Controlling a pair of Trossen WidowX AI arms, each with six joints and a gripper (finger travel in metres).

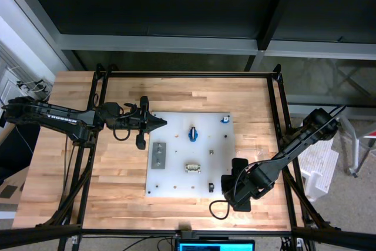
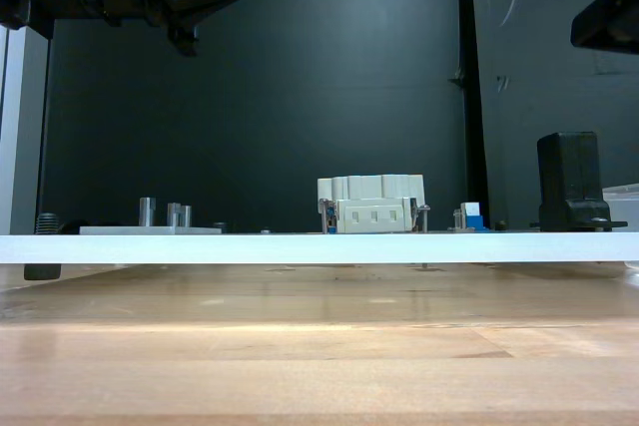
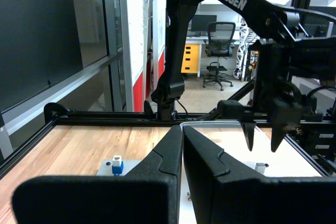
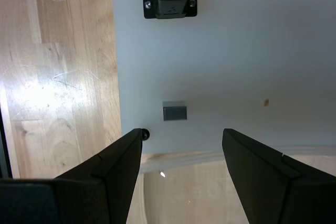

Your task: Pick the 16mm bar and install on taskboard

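The white taskboard (image 1: 176, 145) lies in the middle of the wooden table. In the right wrist view a tiny dark-grey stub, the 16mm bar (image 4: 175, 112), lies flat on the taskboard (image 4: 236, 51) near its corner. My right gripper (image 4: 181, 135) hovers open just above it, with the bar in line with the gap between the fingers. From above, the right gripper (image 1: 230, 181) covers that near right corner and hides the bar. My left gripper (image 1: 161, 123) is shut and empty, held high over the board's far left edge. It points toward the right arm.
On the board stand a grey block (image 1: 158, 155) with two pins, a blue fitting (image 1: 193, 134), a white connector (image 1: 192, 169) and a black socket (image 1: 210, 188) close to the right gripper. A black frame (image 1: 276, 121) runs around the table.
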